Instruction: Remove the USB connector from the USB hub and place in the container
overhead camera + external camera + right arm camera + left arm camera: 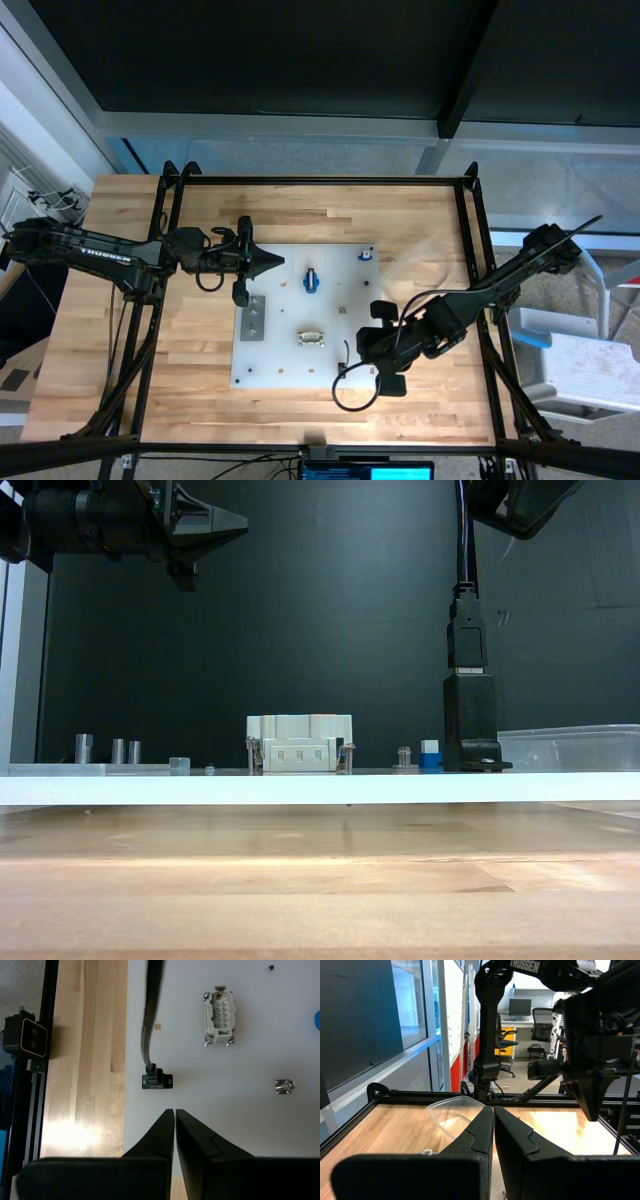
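Note:
The USB connector stands upright, plugged into the small black USB hub near the front right corner of the white board. Its thin cable loops over the board's front edge. My right gripper hovers above the board just short of the hub, shut and empty. From above, the right gripper sits just right of the plug. The clear container rests on the wood right of the board. My left gripper hangs shut over the board's back left and faces the container.
A grey metal connector sits mid-board, a blue clip behind it, and a grey holed bar along the left side. A small blue part stands at the back right. The black frame rail runs just beyond the container.

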Tool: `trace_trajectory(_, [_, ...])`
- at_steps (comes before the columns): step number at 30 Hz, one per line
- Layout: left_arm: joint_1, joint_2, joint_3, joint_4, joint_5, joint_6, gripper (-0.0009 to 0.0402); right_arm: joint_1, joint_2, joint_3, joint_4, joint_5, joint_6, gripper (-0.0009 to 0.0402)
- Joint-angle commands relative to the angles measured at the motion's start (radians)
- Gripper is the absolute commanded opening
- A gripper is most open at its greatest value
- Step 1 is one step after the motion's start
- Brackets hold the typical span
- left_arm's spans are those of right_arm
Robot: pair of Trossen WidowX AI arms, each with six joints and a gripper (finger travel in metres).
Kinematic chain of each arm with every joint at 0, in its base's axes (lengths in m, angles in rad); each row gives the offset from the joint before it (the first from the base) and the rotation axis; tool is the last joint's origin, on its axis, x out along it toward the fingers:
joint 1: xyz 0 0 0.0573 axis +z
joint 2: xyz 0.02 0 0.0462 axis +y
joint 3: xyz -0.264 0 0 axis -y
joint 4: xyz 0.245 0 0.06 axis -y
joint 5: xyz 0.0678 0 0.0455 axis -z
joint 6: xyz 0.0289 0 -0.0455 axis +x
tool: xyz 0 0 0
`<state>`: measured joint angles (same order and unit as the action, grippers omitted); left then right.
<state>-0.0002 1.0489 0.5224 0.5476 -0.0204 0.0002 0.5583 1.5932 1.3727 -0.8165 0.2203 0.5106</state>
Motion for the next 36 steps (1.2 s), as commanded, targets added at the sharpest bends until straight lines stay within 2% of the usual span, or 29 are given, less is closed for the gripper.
trace_trajectory(1, [0.0,0.0,0.0,0.0,0.0,0.0,0.0001,0.005,0.029,0.022,0.0,-0.001,0.01,0.0052])
trace_trajectory(7, [0.0,0.0,0.0,0.0,0.0,0.0,0.0001,0.007,0.069,0.039,0.01,0.023,0.031,0.0143])
trace_trajectory(11, [0.0,0.0,0.0,0.0,0.0,0.0,0.0001,0.013,0.092,0.043,0.028,0.024,0.036,0.0176])
trace_trajectory(21, [0.0,0.0,0.0,0.001,0.0,0.0,0.0001,0.016,0.15,0.043,0.08,0.024,0.033,0.0169])
trace_trajectory(26, [0.0,0.0,0.0,0.0,0.0,0.0,0.0001,0.016,0.166,0.043,0.098,0.053,0.035,0.0169])
trace_trajectory(36, [0.0,0.0,0.0,0.0,0.0,0.0,0.0001,0.011,0.216,0.043,0.141,0.05,0.04,0.0169])
